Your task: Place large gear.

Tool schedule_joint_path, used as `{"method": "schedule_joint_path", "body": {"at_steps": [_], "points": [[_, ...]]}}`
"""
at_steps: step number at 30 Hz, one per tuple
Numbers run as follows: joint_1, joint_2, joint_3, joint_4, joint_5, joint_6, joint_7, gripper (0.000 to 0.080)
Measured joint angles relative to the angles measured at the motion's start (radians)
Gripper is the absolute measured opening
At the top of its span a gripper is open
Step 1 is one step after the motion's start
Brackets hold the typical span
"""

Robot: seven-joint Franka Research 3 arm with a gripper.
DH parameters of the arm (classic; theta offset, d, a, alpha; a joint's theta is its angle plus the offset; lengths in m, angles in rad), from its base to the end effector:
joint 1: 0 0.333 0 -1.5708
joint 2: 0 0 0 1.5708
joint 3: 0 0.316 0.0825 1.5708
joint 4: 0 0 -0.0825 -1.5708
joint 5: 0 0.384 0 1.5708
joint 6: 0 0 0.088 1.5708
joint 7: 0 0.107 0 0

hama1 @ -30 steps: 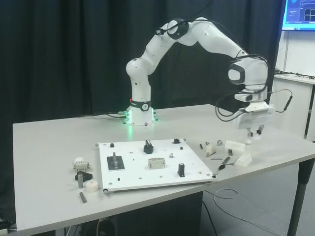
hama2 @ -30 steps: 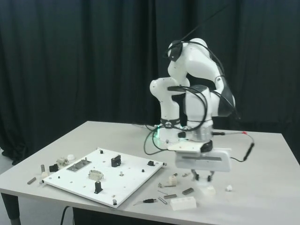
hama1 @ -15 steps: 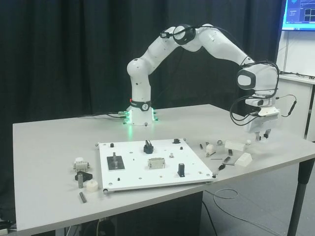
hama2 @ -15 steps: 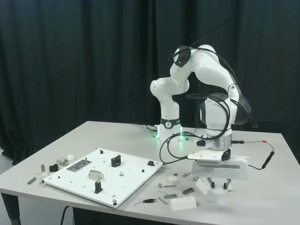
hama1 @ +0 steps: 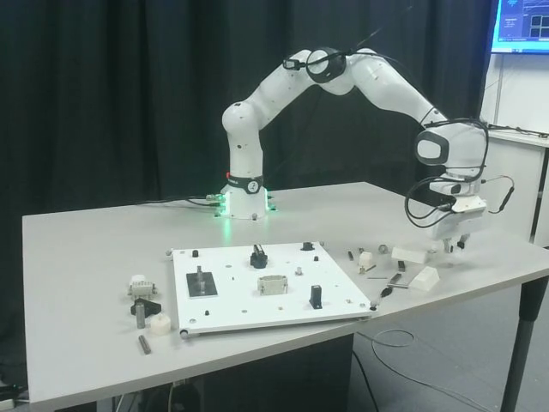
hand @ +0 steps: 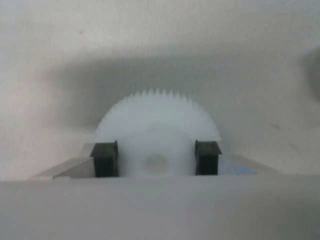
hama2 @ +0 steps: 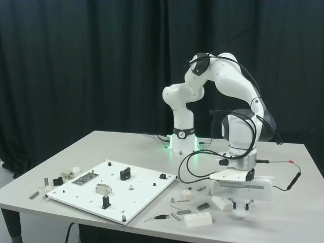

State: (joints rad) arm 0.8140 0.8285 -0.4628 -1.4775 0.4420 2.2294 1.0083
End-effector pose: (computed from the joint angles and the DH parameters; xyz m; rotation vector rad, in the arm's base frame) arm 0.6457 0.3145 0.2199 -2.8735 1.2015 -0.0143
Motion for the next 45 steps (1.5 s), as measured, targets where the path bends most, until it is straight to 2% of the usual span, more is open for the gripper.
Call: {"method": "schedule_joint_path", "body": {"at_steps": [16,17,24,26,27,38,45], "points": [[0.008,0.057,0.0,0.051,0.0,0.002,0.049,0.0328],[0.008,0.058,0.0,0.052,0.0,0.002,0.049,0.0494],[0.007,0.058,-0.004,0.069,0.0,-0.011,0.049,0.0494],[0.007,0.056,-0.008,0.078,0.0,-0.031,0.049,0.0494],[0.007,0.055,-0.012,0.083,0.0,-0.043,0.049,0.0779],[0.007,0.026,-0.076,0.151,0.0,-0.228,0.05,0.0795],[0.008,0.002,-0.092,0.167,-0.006,-0.288,0.046,0.08]]}}
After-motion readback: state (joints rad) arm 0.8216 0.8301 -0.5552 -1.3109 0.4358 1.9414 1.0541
